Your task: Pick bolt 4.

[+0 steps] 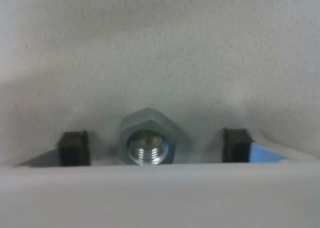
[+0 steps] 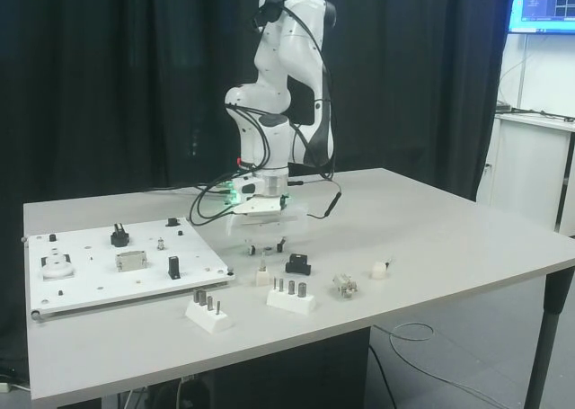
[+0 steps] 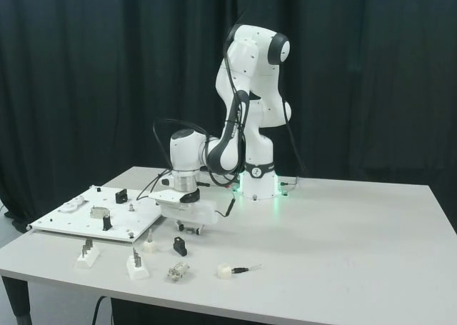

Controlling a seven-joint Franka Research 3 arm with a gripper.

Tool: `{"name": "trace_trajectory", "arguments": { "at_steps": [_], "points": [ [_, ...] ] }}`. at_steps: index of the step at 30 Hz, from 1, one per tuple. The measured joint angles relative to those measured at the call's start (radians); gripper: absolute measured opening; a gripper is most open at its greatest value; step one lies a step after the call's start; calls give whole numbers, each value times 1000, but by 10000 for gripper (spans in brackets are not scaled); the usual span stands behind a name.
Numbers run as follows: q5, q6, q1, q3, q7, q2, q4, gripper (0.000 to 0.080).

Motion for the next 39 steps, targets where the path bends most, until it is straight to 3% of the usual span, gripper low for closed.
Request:
{"name": "trace_trajectory", "arguments": {
  "at_steps": [4,5,9,10,16,17,39],
  "points": [
    [16,0,-2,3,0,-1,0,790],
    [17,0,-2,3,0,-1,0,449],
    [21,0,-2,6,0,-2,0,449],
    [23,0,-2,7,0,-3,0,288],
    [34,0,-2,12,0,-5,0,288],
    [34,0,-2,12,0,-5,0,227],
    [34,-15,-2,-7,0,-45,-2,227]
  ]
}}
